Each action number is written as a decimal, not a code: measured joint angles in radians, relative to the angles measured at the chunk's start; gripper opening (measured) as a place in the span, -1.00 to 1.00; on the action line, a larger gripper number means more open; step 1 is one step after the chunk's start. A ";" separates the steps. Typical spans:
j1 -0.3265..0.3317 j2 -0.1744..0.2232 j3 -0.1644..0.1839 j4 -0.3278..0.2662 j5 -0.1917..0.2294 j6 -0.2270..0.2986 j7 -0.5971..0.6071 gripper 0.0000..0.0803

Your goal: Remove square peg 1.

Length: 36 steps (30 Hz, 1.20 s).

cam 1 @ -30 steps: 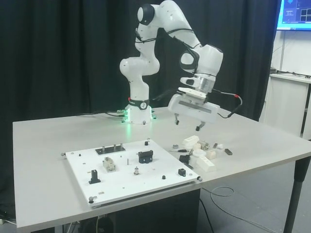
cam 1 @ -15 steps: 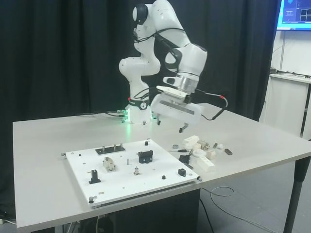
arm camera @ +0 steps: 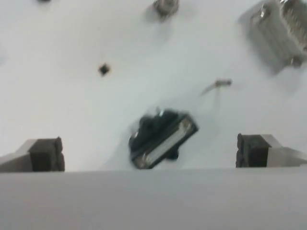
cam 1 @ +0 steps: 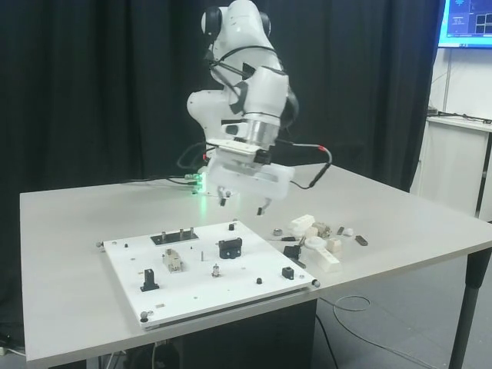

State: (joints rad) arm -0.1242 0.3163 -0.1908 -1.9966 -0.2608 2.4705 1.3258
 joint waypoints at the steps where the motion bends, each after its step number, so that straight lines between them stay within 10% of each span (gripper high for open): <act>1: -0.008 0.005 -0.003 0.003 0.016 0.011 -0.018 0.99; 22: -0.102 0.119 -0.063 0.148 0.340 -0.035 -0.307 0.99; 36: -0.116 0.173 -0.069 0.179 0.392 -0.111 -0.308 0.99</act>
State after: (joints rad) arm -0.2404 0.4893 -0.2602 -1.8176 0.1309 2.3597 1.0182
